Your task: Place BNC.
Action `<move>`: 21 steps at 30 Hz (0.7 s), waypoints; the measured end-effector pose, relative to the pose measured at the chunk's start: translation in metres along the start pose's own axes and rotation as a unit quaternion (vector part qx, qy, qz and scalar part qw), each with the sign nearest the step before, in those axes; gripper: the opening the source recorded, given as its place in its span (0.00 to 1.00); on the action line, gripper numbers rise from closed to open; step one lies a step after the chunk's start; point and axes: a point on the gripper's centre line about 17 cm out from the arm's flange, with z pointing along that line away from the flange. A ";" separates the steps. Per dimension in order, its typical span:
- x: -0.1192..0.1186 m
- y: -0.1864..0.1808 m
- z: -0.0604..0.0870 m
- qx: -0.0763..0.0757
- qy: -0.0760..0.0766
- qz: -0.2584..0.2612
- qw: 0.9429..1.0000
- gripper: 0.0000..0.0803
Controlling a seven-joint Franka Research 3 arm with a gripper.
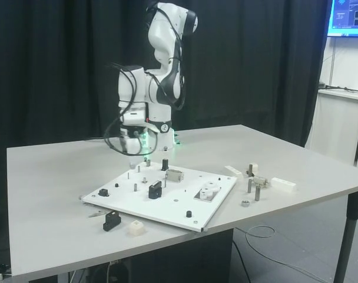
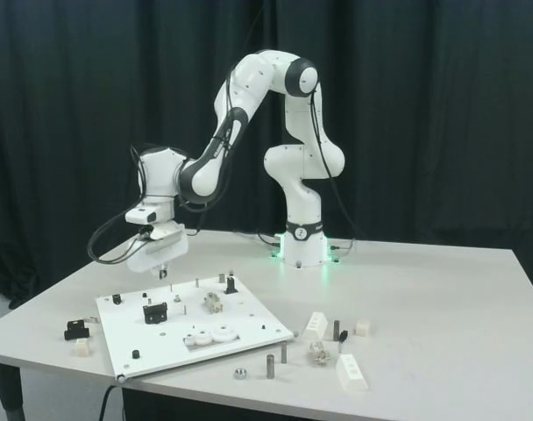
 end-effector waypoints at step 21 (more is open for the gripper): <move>-0.124 -0.038 -0.010 -0.005 -0.052 0.073 0.996 0.16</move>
